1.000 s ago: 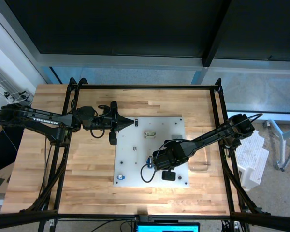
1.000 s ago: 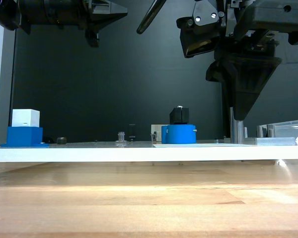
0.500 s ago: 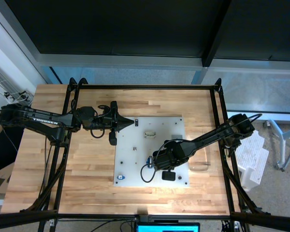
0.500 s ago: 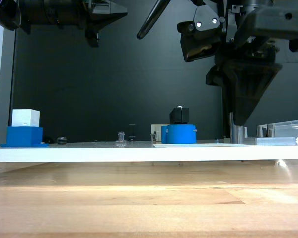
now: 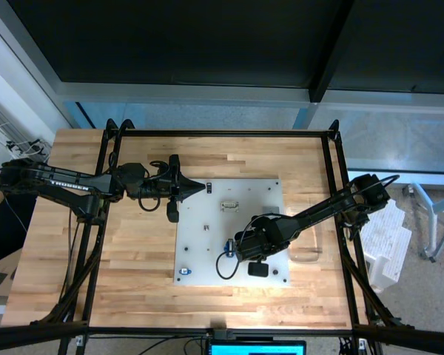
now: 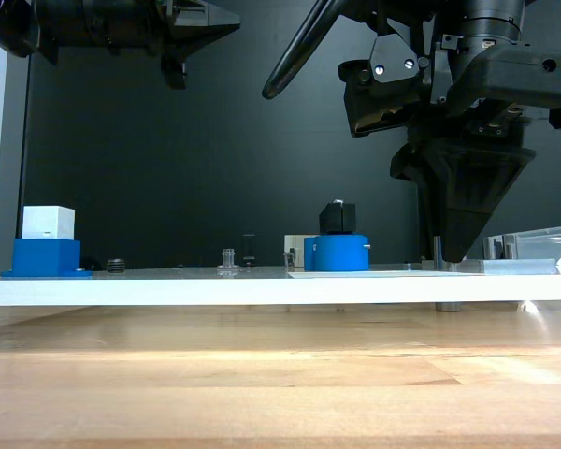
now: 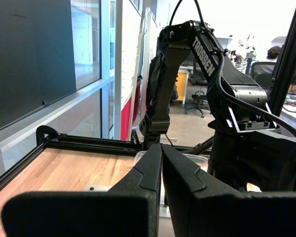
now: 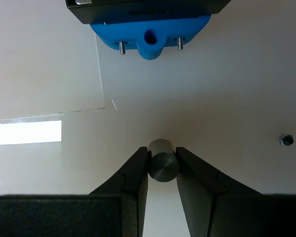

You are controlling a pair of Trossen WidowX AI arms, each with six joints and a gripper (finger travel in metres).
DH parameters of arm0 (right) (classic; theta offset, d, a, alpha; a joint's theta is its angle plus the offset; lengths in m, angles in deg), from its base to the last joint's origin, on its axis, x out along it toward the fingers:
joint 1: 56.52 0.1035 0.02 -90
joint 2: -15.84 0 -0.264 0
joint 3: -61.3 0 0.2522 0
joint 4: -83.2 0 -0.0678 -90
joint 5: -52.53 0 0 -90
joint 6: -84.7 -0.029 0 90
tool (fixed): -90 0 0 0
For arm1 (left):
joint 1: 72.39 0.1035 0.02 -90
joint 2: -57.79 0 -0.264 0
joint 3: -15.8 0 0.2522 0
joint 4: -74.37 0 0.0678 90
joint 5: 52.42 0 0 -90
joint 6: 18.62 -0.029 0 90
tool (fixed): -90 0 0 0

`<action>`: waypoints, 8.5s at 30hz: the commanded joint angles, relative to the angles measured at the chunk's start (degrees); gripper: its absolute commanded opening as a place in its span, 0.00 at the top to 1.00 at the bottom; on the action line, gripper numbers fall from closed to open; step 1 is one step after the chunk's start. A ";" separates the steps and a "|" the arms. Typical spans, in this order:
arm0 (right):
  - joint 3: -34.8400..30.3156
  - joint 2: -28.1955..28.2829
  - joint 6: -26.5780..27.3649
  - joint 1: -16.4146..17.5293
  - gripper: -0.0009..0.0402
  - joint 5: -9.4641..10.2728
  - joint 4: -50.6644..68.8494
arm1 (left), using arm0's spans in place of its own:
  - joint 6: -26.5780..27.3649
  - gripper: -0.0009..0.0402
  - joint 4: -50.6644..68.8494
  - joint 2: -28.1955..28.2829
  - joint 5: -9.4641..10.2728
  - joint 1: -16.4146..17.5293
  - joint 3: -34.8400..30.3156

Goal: Pick the 16mm cylinder and install on the taskboard

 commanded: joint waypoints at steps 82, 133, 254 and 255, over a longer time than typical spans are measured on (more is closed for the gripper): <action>1.25 -0.02 0.22 0.68 0.97 -0.46 -0.48 | -0.02 0.98 0.00 0.00 -0.02 0.02 -0.02; -1.79 -0.04 0.22 0.74 0.97 -0.52 0.63 | -0.02 0.98 0.00 0.00 -0.02 0.02 -0.02; 37.77 -52.15 20.79 -25.70 0.98 10.03 -66.25 | -0.02 0.98 -0.02 0.00 -0.02 0.02 -0.02; 37.77 -52.15 20.81 -25.73 0.98 10.03 -66.18 | -0.02 0.98 0.00 0.00 -0.02 0.02 -0.02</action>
